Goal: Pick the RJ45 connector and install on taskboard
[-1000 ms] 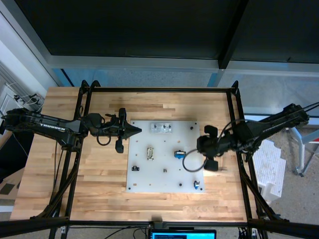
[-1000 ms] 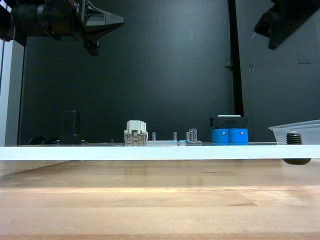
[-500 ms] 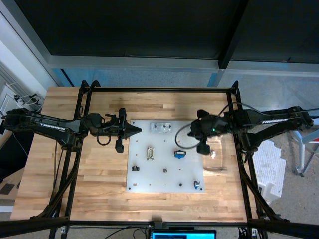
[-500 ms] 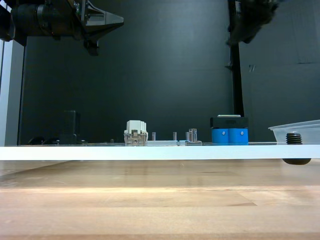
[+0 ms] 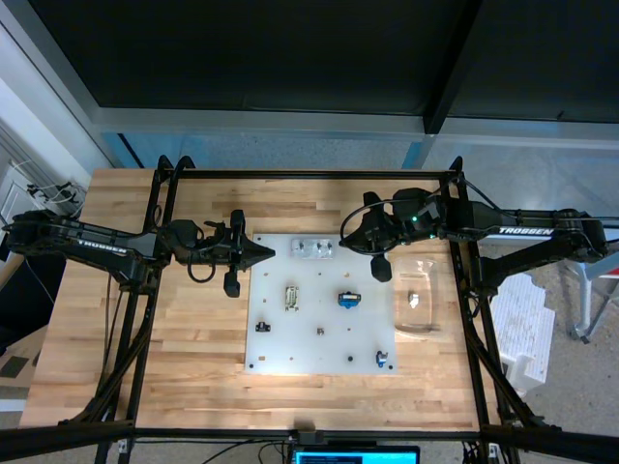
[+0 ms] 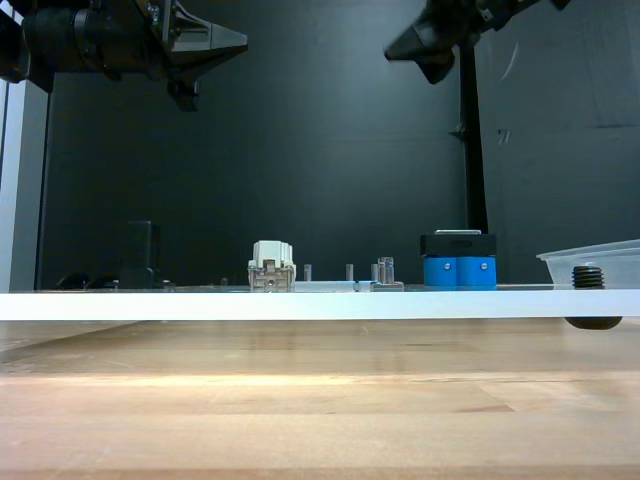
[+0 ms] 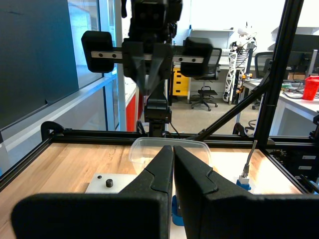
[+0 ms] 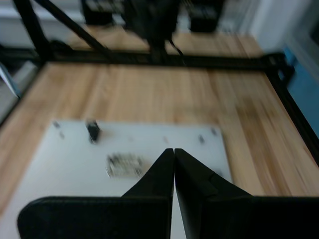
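- Right end effector (image 5: 346,240) hangs high over the far right corner of the white board (image 5: 290,338); its fingers are pressed together with nothing between them
- Left end effector (image 5: 265,253) hangs high at the board's left edge; fingers likewise together, gripping nothing
- RJ45 connector (image 7: 244,174) stands in the blue jack (image 5: 384,361) at the board's near right corner; its grey cable (image 7: 251,152) rises from it
- Clear tray (image 5: 433,280) sits on the bench (image 5: 193,367) just right of the board; the white block (image 5: 414,300) lies in it
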Available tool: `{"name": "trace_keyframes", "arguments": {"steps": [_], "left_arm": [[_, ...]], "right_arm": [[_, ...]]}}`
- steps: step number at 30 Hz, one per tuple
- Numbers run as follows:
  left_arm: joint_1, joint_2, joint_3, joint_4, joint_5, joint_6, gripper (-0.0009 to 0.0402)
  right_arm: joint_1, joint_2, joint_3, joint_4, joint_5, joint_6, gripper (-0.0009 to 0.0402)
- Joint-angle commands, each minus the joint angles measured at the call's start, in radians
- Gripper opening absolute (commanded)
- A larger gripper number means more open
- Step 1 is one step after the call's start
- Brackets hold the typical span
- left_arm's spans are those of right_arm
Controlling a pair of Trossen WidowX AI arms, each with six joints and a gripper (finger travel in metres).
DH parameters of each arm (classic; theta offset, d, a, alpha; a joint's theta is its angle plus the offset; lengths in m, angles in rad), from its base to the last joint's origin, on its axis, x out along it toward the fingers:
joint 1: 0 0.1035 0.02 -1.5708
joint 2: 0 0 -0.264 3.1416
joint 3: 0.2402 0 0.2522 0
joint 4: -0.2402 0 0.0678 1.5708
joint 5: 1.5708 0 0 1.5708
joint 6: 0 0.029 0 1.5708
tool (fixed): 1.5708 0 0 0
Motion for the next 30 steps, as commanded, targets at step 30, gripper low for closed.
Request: {"name": "trace_keyframes", "arguments": {"steps": [30], "left_arm": [[0.000, 0.000, 0.000, 0.000, 0.000, 0.000, 0.0000]], "right_arm": [[0.010, -0.057, -0.448, 0.834, 0.060, 0.110, 0.0000]]}}
